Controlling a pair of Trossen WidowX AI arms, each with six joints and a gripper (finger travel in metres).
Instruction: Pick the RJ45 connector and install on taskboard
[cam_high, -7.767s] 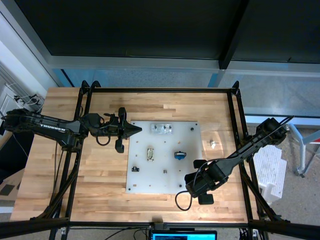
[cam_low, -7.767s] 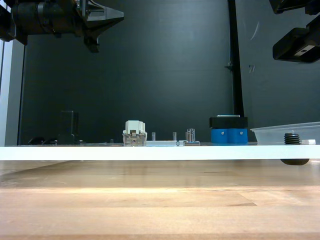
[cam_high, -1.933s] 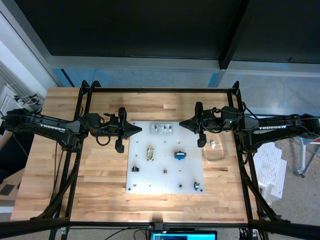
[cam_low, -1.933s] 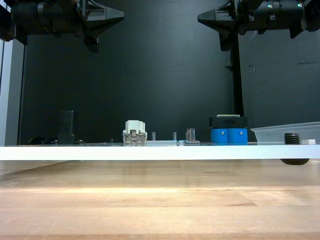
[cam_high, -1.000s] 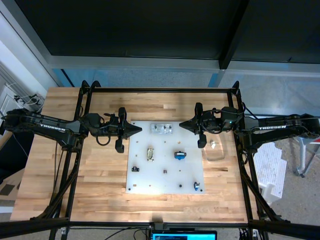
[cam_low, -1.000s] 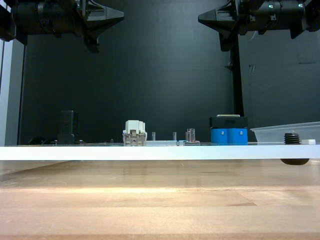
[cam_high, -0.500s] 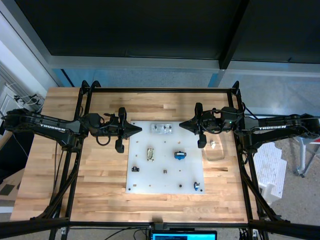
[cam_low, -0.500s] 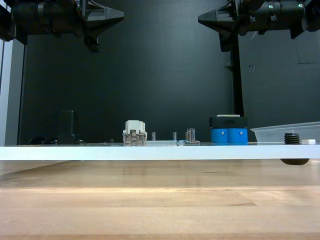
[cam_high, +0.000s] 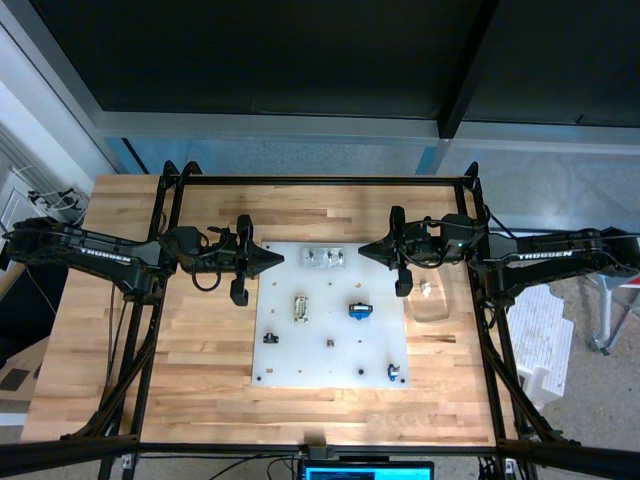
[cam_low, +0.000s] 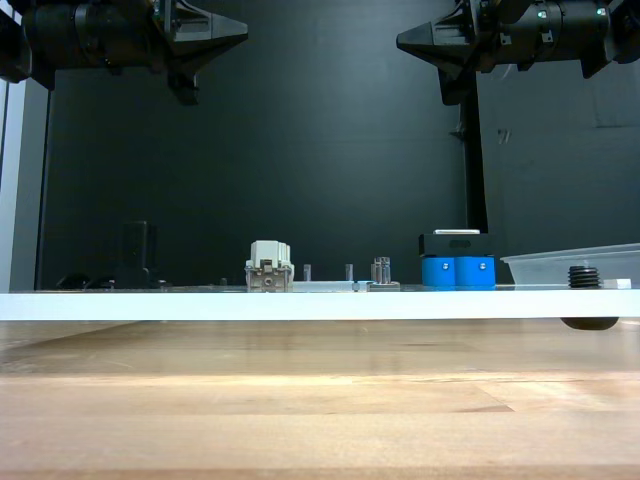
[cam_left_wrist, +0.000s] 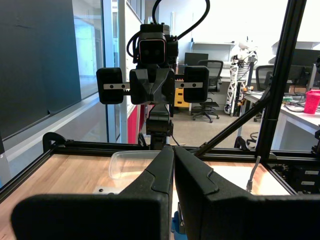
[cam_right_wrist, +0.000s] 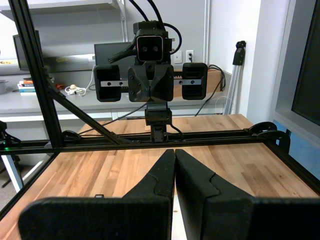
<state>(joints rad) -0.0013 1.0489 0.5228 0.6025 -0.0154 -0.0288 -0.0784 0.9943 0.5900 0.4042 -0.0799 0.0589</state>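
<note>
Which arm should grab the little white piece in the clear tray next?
Right, probably. The right gripper hovers high, fingers shut, near the clear tray holding the small white piece. The left gripper, also shut, hangs over the taskboard at its opposite edge, farther away.

The low view crops the left gripper (cam_low: 243, 34) and right gripper (cam_low: 399, 40), high above the taskboard (cam_low: 300, 305), at its top edge; the clear tray (cam_low: 570, 262) runs off-frame; the small white piece (cam_high: 426, 289) in it is too small to identify.

Matt black left gripper (cam_high: 277, 259) and right gripper (cam_high: 363, 250) over opposite edges of the smooth white taskboard (cam_high: 300, 352), pale wooden table (cam_high: 200, 340) with slight sheen, clear plastic tray (cam_high: 441, 311).
</note>
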